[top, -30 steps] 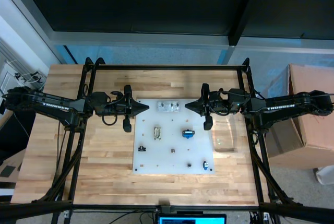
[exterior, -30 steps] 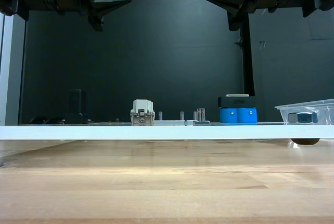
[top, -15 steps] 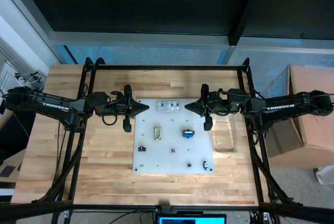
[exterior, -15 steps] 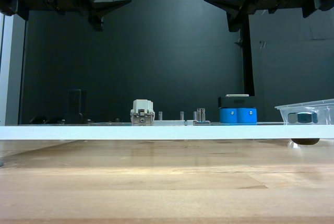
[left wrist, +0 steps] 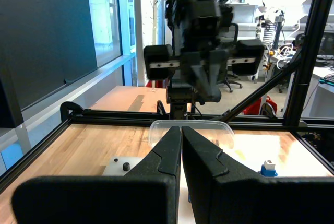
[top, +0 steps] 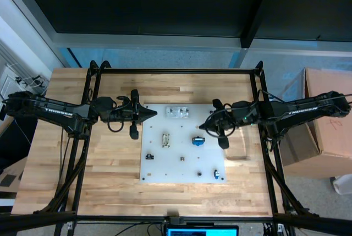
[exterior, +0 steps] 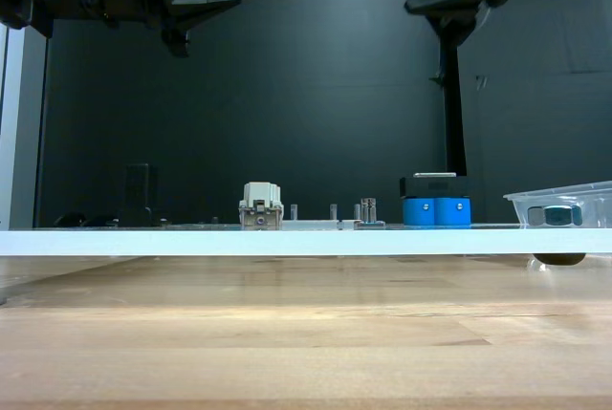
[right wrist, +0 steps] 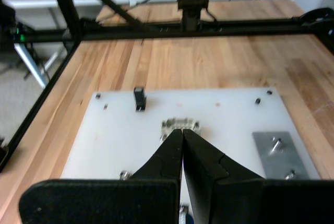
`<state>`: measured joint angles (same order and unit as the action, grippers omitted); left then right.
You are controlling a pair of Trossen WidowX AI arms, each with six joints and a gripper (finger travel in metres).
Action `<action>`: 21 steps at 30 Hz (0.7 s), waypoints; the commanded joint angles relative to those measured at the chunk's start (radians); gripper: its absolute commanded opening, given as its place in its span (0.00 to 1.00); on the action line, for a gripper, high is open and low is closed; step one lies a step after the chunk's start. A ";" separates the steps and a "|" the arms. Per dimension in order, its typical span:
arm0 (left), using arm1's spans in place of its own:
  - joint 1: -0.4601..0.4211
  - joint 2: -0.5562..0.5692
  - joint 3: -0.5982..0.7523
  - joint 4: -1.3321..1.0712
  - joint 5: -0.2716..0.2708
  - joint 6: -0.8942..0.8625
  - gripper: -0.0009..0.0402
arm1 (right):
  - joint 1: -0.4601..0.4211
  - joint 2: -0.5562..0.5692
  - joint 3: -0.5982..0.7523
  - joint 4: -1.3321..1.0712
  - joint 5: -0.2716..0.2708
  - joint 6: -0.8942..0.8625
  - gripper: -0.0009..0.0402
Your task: Unfasten the M12 nut and place it in the container
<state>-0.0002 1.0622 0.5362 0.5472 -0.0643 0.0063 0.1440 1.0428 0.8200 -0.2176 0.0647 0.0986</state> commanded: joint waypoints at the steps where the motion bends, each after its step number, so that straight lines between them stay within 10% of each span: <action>1: 0.000 0.000 0.000 0.000 0.000 0.000 0.02 | 0.039 0.000 0.049 -0.098 0.027 0.017 0.02; 21: 0.000 0.000 0.000 0.000 0.000 0.000 0.02 | 0.237 0.216 0.357 -0.615 0.047 0.246 0.02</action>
<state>-0.0002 1.0622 0.5362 0.5468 -0.0643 0.0063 0.3737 1.2324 1.1496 -0.8013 0.1123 0.3340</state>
